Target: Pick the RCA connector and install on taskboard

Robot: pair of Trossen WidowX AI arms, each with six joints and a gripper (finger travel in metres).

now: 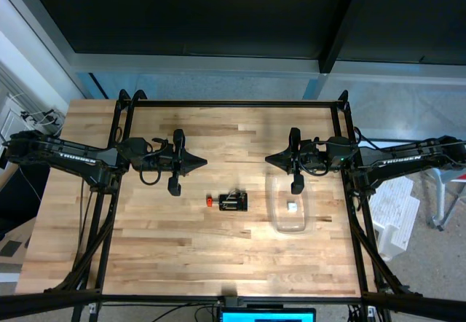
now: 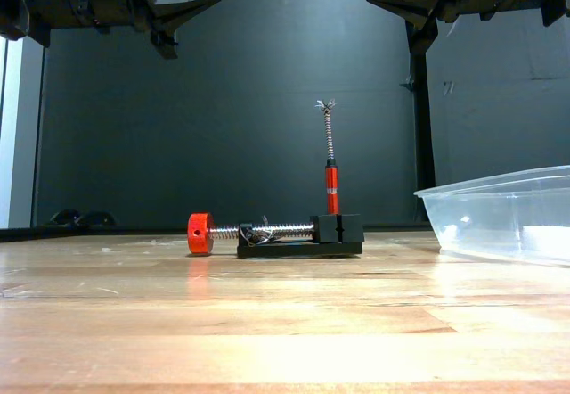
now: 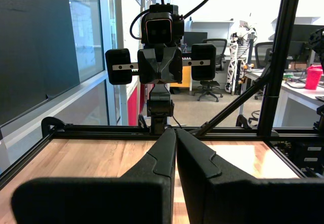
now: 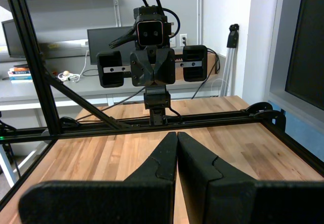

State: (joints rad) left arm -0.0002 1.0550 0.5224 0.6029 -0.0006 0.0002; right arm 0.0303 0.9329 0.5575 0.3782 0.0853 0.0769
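- The taskboard [image 2: 298, 236] lay closest to the low camera, near the middle of the wooden table [image 1: 182, 249], its red knob [image 2: 200, 233] pointing left.
- Only the low view showed a red post [image 2: 331, 189] topped by a thin spring, standing upright on the board.
- Only the high view showed a small white piece [image 1: 292, 207] inside the clear plastic tray [image 1: 277, 220], to the board's right and apart from it.
- The left gripper [image 3: 175, 133] and right gripper [image 4: 177, 135] hung high, facing each other, fingers pressed together on nothing.
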